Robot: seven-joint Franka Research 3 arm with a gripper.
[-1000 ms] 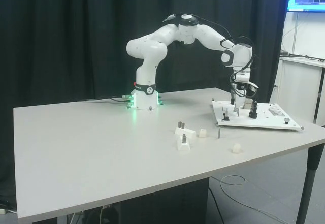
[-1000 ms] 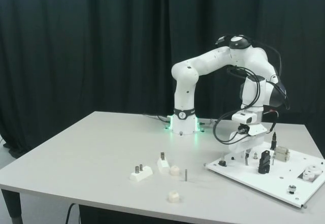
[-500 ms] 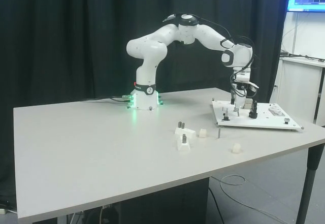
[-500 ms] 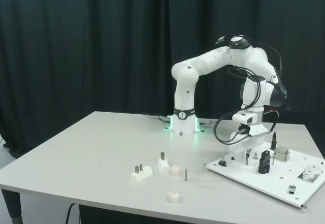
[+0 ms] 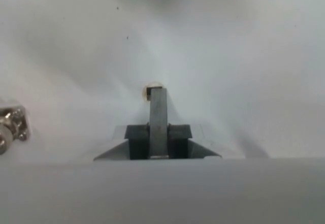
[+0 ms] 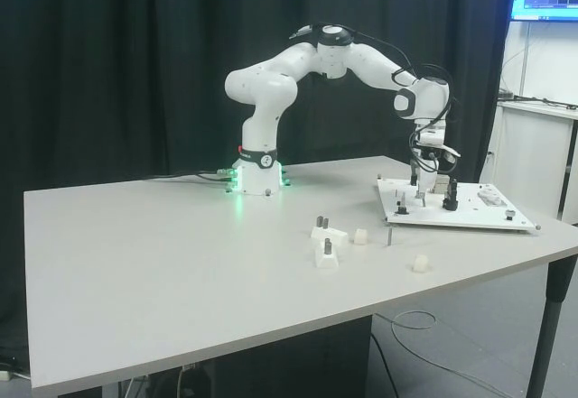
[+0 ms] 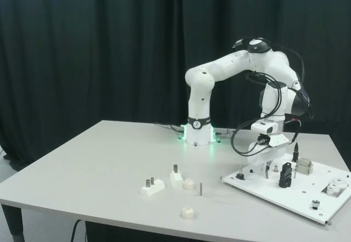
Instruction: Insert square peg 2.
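My gripper (image 5: 158, 138) is shut on a grey square peg (image 5: 158, 120). The peg points down at the white board (image 5: 228, 56), and its tip stands at a small round hole (image 5: 153, 88). In the room views the gripper (image 6: 424, 184) (image 7: 267, 163) hangs low over the board (image 6: 470, 215) (image 7: 307, 190), near the side closest to the arm's base. The peg's tip sits right at the board's surface.
On the board stand a black block (image 7: 284, 175), a white fixture (image 7: 335, 187) and small posts. On the grey table lie two white peg holders (image 7: 152, 186) (image 7: 176, 176), two small white caps (image 7: 188, 213) (image 7: 188, 184) and an upright thin pin (image 7: 201, 189). A metal fitting (image 5: 11, 127) shows in the wrist view.
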